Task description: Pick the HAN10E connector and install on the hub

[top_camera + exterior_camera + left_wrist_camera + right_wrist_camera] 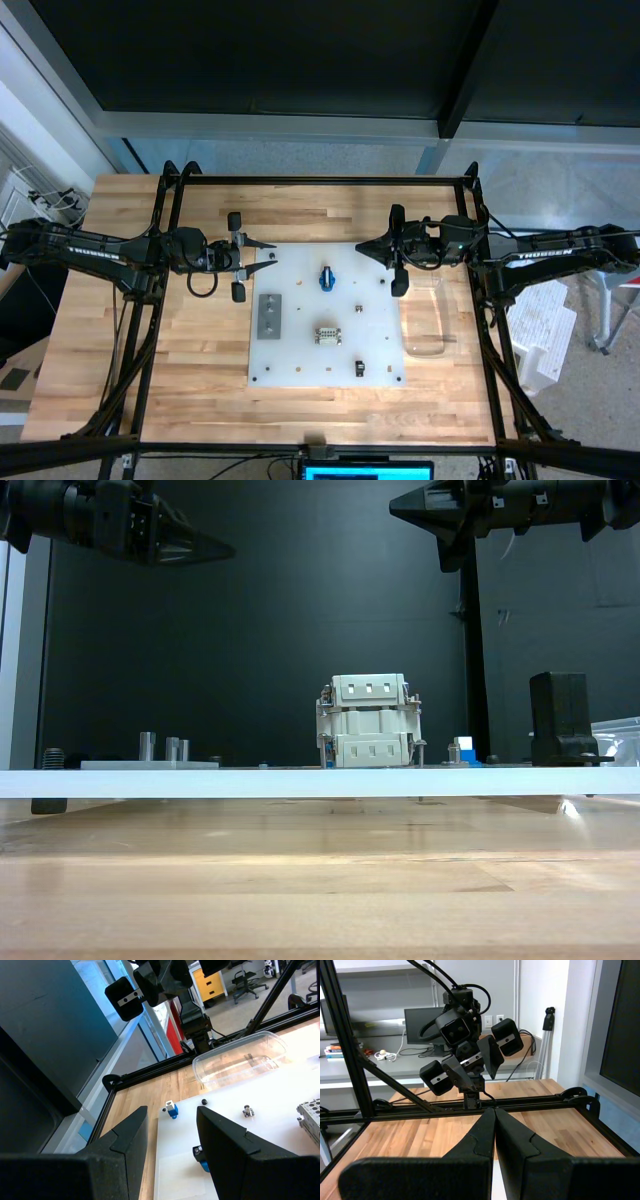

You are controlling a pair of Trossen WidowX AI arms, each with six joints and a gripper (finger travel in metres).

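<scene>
The left claw (264,256) hangs open, holding nothing, above the white plate's (300,362) left edge. The right claw (362,246) is pinched shut and empty near its far right. Both seem parked clear, since the HAN10E connector (368,689) apparently sits atop the hub (368,746), mid-plate on the desk (180,350).

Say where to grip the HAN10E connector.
Grip the HAN10E connector from above, jaws on its long faces: it stands upright and both are clear. Left gripper, open, hovers over the plate, far left; right gripper, shut, over its far edge.
</scene>
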